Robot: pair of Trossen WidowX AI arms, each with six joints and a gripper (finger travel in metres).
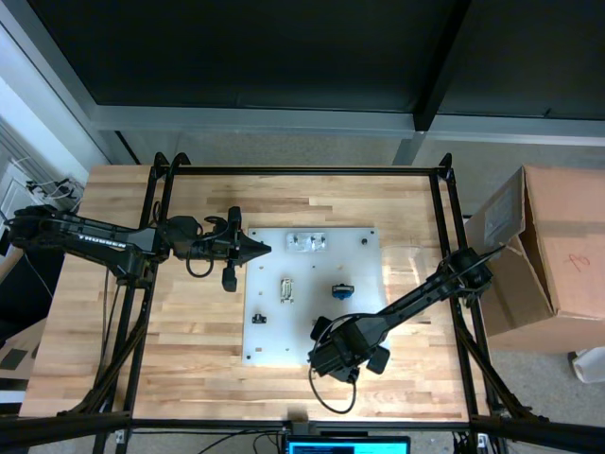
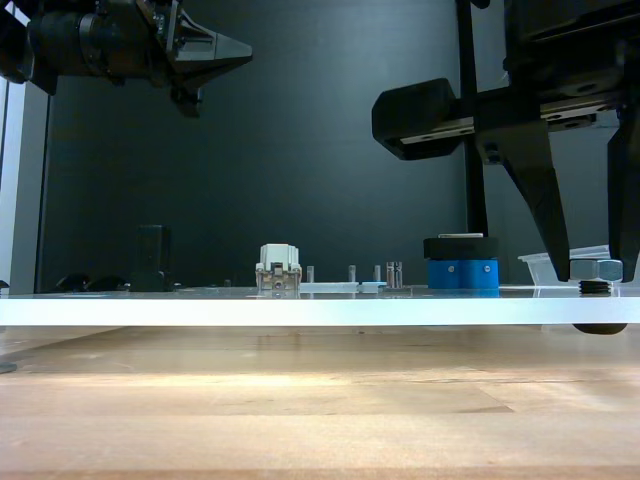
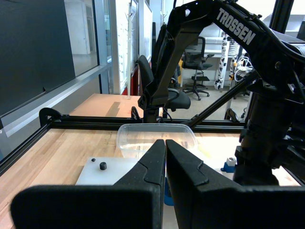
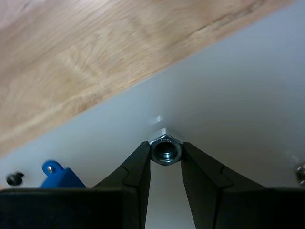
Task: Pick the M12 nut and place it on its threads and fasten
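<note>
The small silver nut [image 2: 597,269] rests on top of the black ribbed stud [image 2: 596,287] at the board's near right edge, and the stud's ribs still show below it. My right gripper [image 2: 598,260] points straight down over it, shut on the nut. The right wrist view shows the nut [image 4: 166,150] pinched between both fingertips [image 4: 141,162] over the white board [image 4: 238,105]. From above, the right gripper [image 1: 333,357] hides both nut and stud. My left gripper [image 1: 263,249] hovers high over the board's far left edge, shut and holding nothing [image 3: 165,145].
A clear container [image 1: 406,260] lies just off the board's right side. On the board stand a blue block with a black cap [image 2: 462,272], a white connector [image 2: 278,270] and a black post [image 3: 103,165]. A cardboard box [image 1: 544,255] stands beyond the table's right edge.
</note>
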